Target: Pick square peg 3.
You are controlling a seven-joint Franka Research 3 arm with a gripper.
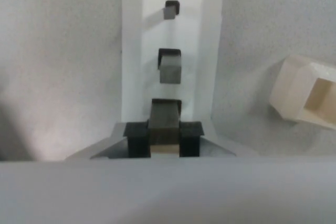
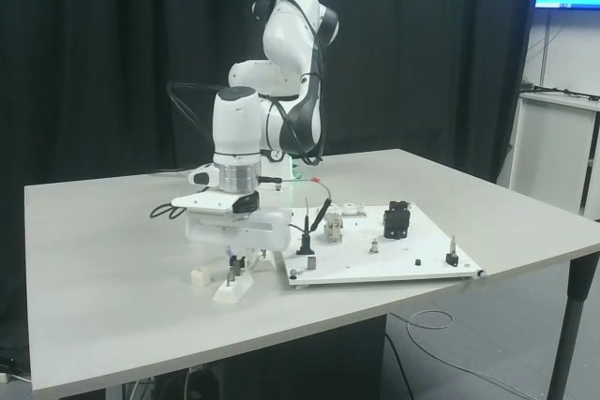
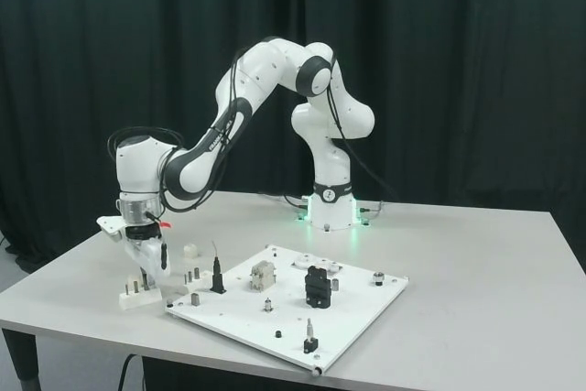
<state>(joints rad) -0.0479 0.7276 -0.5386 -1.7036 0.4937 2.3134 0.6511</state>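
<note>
Gripper on the peg in its holder.
Wrist view: gripper (image 1: pixel 164 139) fingers pinch peg 3 (image 1: pixel 165 121) standing in the white holder (image 1: pixel 136 51). Room views: gripper (image 2: pixel 234 259) low over holder (image 3: pixel 139 298), beside the white board (image 3: pixel 357 318).

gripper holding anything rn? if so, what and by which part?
Yes. The gripper is shut on the nearest square peg, its black fingers pinching the peg's two opposite sides near the top. The peg sits in the white peg holder, not lifted out.
</note>
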